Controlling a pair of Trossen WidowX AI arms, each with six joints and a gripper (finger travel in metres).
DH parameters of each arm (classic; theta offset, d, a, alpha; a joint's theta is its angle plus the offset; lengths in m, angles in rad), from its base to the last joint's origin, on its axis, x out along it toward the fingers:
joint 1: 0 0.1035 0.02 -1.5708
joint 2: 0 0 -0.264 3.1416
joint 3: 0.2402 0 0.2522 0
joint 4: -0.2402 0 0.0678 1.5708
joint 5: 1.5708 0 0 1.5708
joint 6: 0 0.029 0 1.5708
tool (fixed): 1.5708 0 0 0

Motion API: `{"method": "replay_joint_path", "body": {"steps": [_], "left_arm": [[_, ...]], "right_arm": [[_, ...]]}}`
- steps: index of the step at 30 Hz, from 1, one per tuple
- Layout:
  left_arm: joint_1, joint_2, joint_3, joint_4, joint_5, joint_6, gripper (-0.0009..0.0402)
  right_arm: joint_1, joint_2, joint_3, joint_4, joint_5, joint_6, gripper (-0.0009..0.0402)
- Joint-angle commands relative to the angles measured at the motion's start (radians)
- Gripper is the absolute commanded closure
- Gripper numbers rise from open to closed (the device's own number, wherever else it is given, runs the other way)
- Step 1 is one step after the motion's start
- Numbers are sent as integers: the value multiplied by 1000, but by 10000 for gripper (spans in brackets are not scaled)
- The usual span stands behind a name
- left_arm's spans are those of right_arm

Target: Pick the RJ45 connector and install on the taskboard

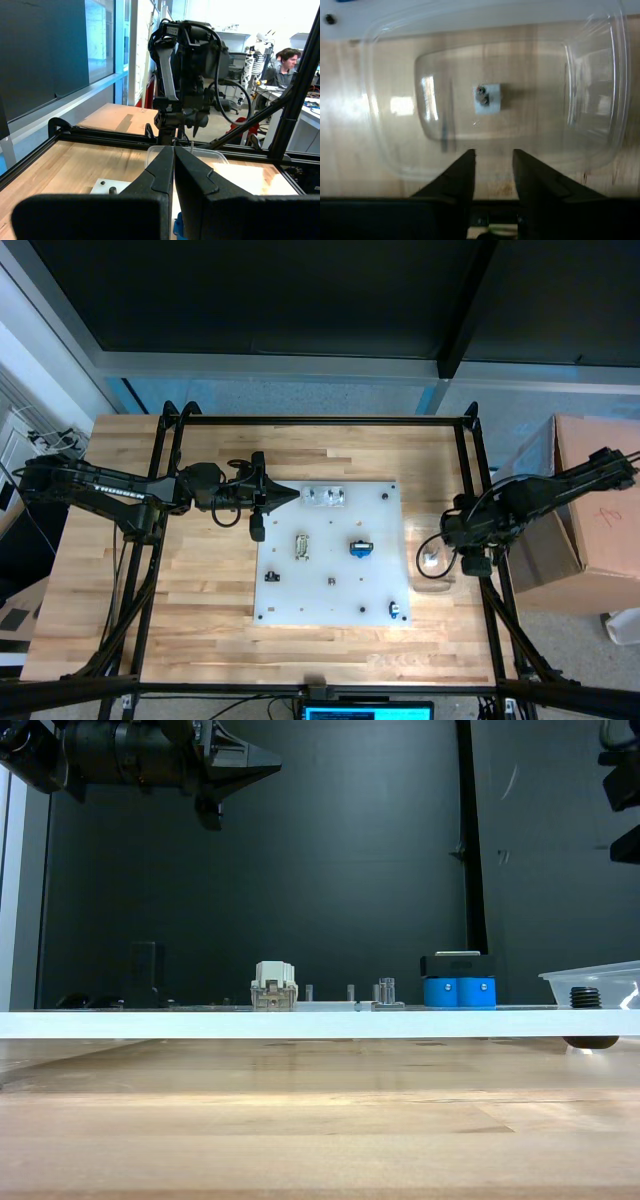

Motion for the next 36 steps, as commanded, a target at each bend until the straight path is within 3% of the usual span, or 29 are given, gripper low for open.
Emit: {"method": "replay_joint_path", "body": {"steps": [1, 5, 20, 30, 36], "left_arm": [[0, 0, 0, 0, 0, 0, 393], [0, 0, 0, 0, 0, 0, 393], [0, 0, 0, 0, 0, 0, 393], [0, 0, 0, 0, 0, 0, 393], [0, 0, 0, 0, 0, 0, 393]], "right_arm": [[19, 24, -37, 48, 8, 25, 237], [36, 58, -78, 114, 13, 53, 218], [45, 198, -130, 284, 58, 47, 217], [49, 210, -170, 325, 61, 40, 218], [52, 210, -174, 334, 66, 40, 256]]}}
